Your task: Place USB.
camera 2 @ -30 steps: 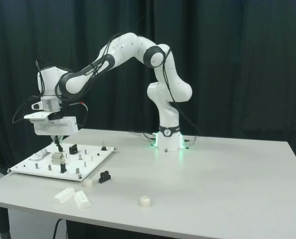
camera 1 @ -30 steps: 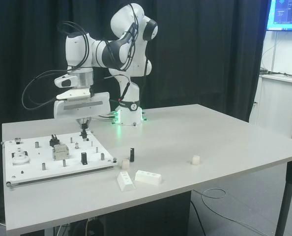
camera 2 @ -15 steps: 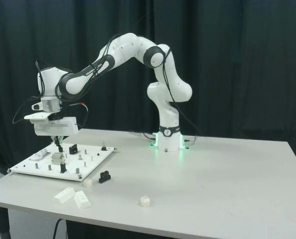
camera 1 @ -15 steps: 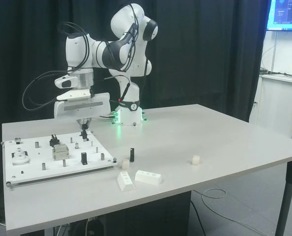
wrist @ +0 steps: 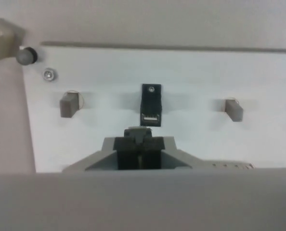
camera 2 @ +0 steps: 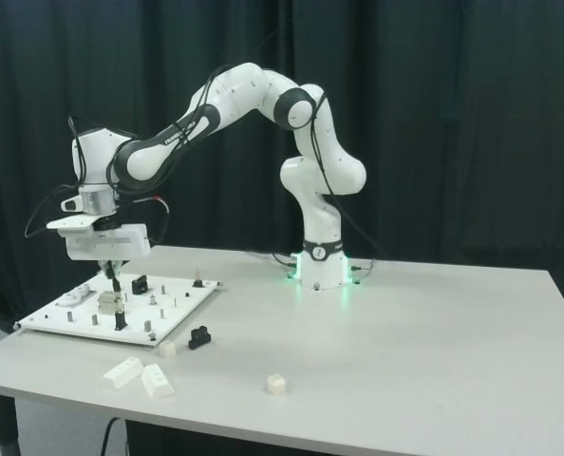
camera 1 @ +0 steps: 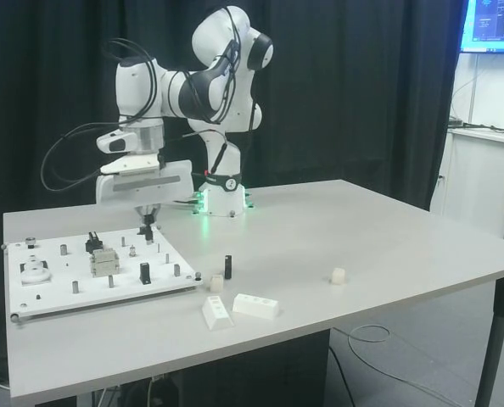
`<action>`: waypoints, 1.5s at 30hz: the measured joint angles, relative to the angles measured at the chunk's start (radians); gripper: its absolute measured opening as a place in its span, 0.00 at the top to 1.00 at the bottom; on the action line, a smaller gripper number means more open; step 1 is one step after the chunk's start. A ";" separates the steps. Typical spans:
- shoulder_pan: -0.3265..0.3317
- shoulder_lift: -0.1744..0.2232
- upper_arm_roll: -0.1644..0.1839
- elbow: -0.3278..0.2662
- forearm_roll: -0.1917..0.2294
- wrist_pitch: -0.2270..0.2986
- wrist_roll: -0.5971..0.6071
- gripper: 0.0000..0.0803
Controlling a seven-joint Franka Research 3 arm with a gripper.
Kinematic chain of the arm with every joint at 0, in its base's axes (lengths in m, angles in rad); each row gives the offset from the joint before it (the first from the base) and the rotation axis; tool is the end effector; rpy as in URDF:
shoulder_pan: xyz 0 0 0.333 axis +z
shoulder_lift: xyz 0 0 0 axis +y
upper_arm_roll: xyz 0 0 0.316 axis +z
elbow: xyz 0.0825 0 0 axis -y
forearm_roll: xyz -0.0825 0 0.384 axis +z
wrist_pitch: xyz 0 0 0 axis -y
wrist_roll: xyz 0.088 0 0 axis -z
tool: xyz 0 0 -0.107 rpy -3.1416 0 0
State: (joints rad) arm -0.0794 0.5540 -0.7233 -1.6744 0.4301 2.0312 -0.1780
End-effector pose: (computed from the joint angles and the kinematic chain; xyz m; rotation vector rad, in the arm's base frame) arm 0.5148 -0.4171 0.3408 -2.8820 1.1517 0.0376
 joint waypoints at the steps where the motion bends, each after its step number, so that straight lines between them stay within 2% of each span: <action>1: 0.002 0.000 0.002 0.000 0.002 -0.002 0.002 0.97; 13: 0.061 -0.002 0.012 0.002 0.034 -0.049 0.068 0.97; 27: 0.154 -0.003 0.038 0.002 0.037 -0.097 0.189 0.97; 45: 0.237 0.001 0.083 -0.014 0.035 -0.097 0.324 0.97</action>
State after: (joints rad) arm 0.1578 0.5545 -0.6407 -1.6886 0.4647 1.9347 0.1459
